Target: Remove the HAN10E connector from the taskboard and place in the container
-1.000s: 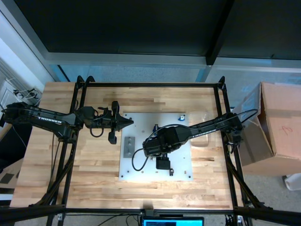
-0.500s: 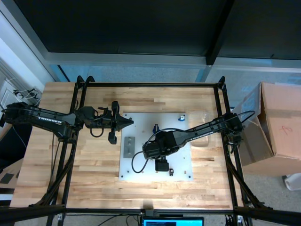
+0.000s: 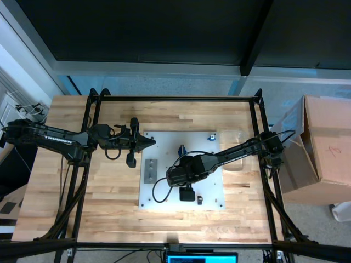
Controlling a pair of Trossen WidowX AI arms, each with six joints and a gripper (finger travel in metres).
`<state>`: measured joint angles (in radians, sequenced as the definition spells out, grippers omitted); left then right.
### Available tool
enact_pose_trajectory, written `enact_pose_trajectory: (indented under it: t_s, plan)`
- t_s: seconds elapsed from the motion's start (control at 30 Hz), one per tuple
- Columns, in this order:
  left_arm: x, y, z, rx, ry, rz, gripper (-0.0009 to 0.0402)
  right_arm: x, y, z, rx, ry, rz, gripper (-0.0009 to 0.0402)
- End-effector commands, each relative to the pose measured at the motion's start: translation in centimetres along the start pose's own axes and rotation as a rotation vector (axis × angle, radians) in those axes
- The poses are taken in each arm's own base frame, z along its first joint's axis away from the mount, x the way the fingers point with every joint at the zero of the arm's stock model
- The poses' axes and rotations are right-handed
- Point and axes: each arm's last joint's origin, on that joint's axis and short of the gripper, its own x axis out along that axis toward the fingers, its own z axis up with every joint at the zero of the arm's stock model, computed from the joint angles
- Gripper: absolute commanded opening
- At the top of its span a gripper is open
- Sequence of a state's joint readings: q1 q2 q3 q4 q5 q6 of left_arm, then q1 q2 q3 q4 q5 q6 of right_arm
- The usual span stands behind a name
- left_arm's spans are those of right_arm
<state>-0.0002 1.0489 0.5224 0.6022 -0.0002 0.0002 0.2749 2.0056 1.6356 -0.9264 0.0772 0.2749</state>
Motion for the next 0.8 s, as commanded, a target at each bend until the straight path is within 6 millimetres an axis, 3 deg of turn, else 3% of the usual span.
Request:
enact_pose_trajectory:
  t_s: [0.03, 0.3, 0.8]
  plan:
    - [0.00, 0.01, 0.02, 0.000, -0.001, 0.000, 0.0000, 0.16, -0.03, -0.05, 0.002, -0.002, -0.001, 0.0276]
    - [0.01, 0.00, 0.01, 0.000, 0.000, 0.000, 0.0000, 0.60, -0.12, -0.24, 0.007, -0.001, -0.002, 0.0219]
    - [0.00, 0.00, 0.02, 0.000, -0.001, 0.000, 0.0000, 0.56, -0.11, -0.26, 0.005, -0.001, -0.001, 0.0052]
